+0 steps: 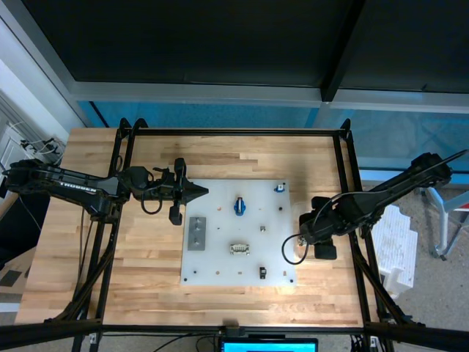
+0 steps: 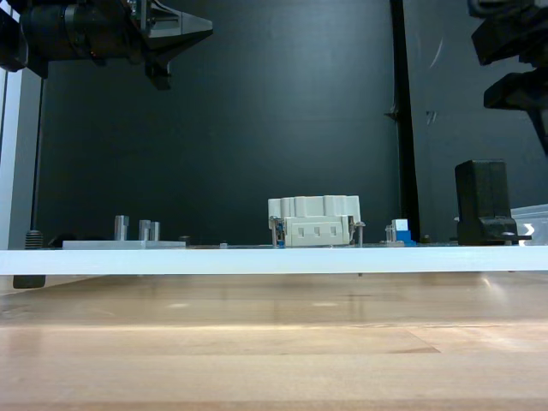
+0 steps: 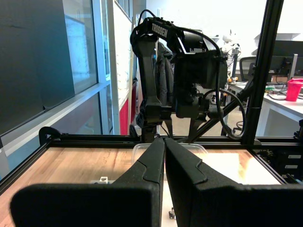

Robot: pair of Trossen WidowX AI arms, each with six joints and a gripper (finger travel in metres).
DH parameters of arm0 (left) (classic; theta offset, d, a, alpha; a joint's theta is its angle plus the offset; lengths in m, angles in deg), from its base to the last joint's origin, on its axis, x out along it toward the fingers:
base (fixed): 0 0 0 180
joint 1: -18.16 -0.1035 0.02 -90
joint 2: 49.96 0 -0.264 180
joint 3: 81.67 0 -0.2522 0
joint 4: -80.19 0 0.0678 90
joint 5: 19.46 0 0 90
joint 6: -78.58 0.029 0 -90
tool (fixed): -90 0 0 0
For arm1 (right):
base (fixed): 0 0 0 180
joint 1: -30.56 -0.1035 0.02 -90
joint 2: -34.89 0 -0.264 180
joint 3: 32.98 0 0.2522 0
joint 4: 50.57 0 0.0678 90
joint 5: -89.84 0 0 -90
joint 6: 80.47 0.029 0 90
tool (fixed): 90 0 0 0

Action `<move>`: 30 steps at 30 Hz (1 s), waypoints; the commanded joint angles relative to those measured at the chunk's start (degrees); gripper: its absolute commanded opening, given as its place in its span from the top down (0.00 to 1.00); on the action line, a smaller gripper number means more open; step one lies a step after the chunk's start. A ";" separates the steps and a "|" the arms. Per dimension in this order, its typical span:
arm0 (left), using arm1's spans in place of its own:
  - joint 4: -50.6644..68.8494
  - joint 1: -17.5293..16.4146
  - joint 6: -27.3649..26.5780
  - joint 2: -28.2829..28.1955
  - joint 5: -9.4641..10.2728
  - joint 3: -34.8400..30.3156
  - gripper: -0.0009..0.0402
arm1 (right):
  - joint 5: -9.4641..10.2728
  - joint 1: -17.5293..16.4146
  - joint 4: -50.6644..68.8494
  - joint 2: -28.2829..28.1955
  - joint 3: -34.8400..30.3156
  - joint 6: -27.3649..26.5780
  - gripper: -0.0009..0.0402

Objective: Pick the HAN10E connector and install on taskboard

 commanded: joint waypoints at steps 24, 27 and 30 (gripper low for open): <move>0.02 0.00 0.00 0.00 0.00 0.00 0.98 | -0.50 -1.25 -12.09 -4.55 8.90 -1.81 0.24; 0.00 0.00 0.00 0.00 0.00 0.00 0.98 | -0.50 -1.25 -12.70 -4.55 9.57 -1.86 0.24; 0.00 0.00 0.00 0.00 0.00 0.00 0.98 | -0.46 -1.36 -14.08 -4.55 10.84 -1.86 0.24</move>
